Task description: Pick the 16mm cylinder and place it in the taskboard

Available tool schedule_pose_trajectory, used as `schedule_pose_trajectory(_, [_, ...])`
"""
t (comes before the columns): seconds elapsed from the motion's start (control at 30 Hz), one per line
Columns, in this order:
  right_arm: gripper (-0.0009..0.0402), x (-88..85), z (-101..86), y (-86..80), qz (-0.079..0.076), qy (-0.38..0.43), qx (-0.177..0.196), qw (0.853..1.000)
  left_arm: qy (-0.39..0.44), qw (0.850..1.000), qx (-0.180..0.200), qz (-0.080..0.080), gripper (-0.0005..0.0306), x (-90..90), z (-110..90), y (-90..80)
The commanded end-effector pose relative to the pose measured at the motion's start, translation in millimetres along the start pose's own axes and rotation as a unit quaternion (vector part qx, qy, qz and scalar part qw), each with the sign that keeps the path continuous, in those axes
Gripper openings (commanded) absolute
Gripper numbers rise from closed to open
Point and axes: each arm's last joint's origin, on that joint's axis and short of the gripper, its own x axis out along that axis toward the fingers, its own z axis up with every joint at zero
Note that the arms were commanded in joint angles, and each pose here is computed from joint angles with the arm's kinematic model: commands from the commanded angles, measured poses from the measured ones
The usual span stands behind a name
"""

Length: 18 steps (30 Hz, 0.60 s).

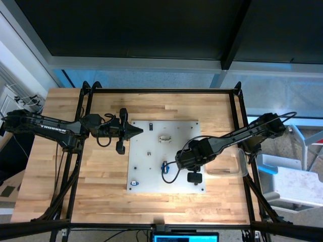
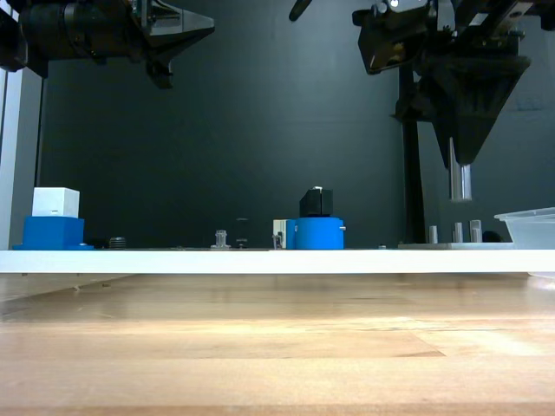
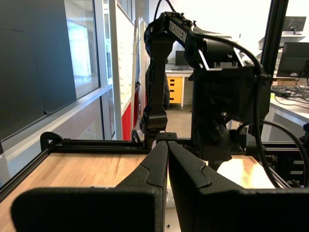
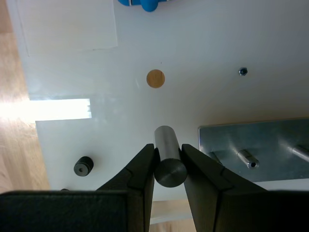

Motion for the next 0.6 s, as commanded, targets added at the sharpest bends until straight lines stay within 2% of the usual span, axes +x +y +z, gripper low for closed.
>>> schedule_pose_trajectory(0.03, [0.0027, 4.3, 6.8, 1.7, 0.006, 0.007, 0.001, 1.0, 0.0, 1.0, 0.0, 0.0, 0.0, 0.1, 0, 0.0])
schedule_pose_trajectory(0.6, [0.0028, 16.7, 29.9, 7.5, 0.005, 0.009, -0.005, 1.0, 0.0, 1.0, 0.0, 0.0, 0.0, 0.1, 0, 0.0])
